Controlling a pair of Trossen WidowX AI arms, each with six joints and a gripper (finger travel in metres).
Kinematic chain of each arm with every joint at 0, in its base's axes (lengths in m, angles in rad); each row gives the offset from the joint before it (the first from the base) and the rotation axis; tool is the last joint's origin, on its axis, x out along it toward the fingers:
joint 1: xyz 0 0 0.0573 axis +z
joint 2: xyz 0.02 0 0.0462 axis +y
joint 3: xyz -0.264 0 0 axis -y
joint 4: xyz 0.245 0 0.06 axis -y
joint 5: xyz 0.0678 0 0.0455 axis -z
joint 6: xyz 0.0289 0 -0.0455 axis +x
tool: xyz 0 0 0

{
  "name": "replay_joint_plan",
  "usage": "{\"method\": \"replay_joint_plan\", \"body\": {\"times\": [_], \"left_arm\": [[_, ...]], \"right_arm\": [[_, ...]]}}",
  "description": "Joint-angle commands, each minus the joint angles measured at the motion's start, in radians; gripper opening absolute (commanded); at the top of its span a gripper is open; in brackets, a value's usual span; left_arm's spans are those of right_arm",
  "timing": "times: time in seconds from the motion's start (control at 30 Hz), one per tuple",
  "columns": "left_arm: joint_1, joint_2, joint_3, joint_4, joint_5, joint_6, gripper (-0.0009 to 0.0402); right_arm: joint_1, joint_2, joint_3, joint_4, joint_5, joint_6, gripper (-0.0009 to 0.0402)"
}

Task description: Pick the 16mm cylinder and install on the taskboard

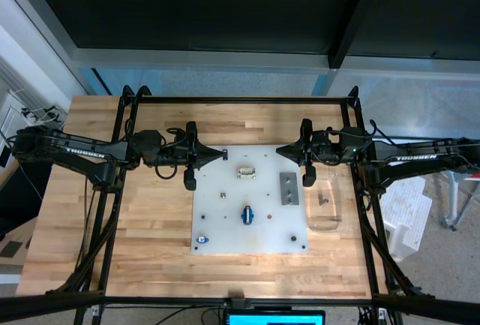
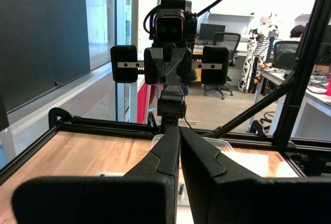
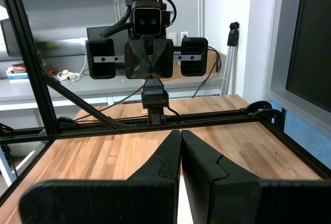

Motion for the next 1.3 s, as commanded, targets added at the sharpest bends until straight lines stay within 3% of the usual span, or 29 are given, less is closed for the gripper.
{"method": "replay_joint_plan", "body": {"times": [0.03,0.63,0.77,1.0,1.3], "left_arm": [[0.0,0.0,0.0,0.0,0.0,0.0,0.0],[0.0,0.0,0.0,0.0,0.0,0.0,0.0],[0.0,0.0,0.0,0.0,0.0,0.0,0.0],[0.0,0.0,0.0,0.0,0.0,0.0,0.0],[0.0,0.0,0.0,0.0,0.0,0.0,0.0]], "right_arm": [[0.003,0.0,0.0,0.011,0.006,0.001,0.0],[0.003,0.0,0.0,0.012,0.007,0.008,0.0],[0.004,0.0,0.016,-0.021,0.022,0.042,0.0],[0.012,0.0,0.147,-0.383,0.026,0.041,0.0],[0.034,0.0,0.284,-0.792,0.027,0.105,0.0]]}}
